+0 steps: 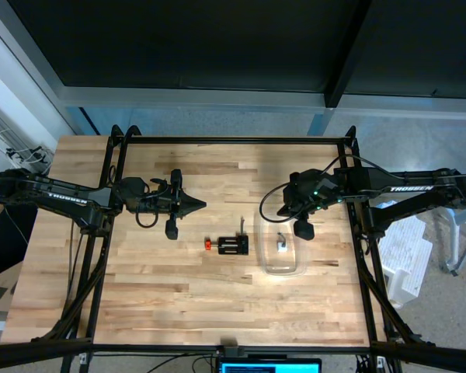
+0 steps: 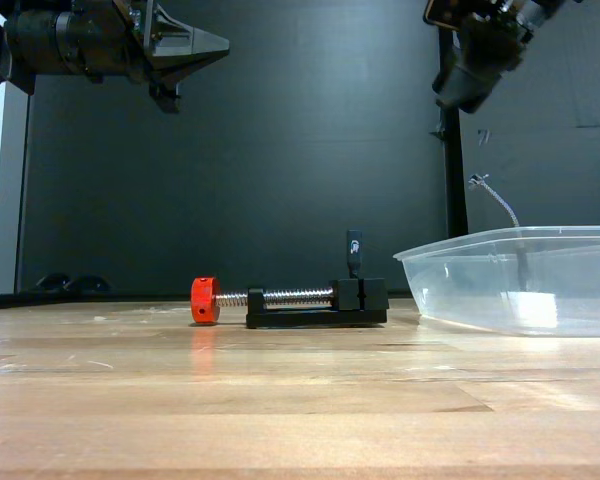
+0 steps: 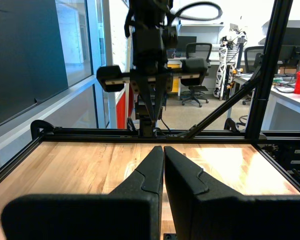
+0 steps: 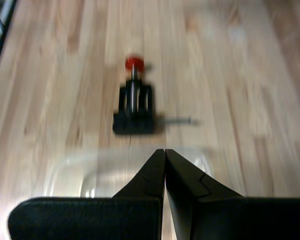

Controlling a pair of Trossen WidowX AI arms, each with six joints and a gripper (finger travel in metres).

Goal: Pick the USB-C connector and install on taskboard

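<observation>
Dark-grey USB-C connector point(image 1: 282, 242) sits in the clear tray point(image 1: 283, 272) right of centre. It looks tiny, light and probably stiff, so I'd pinch its body, not the tail. Right gripper point(image 1: 304, 230) hovers by the tray's upper rim, left gripper point(image 1: 196, 205) centre-left, both closed.

1. A pale wooden table point(image 1: 217, 311) filled the high view's centre — grey speckled floor point(image 1: 217, 120) lay beyond it, toward the top.
2. A dark wall point(image 2: 310, 150) backed the low view.
3. The left wrist view showed an office chair point(image 3: 196, 51) and glass panels point(image 3: 72, 45).
</observation>
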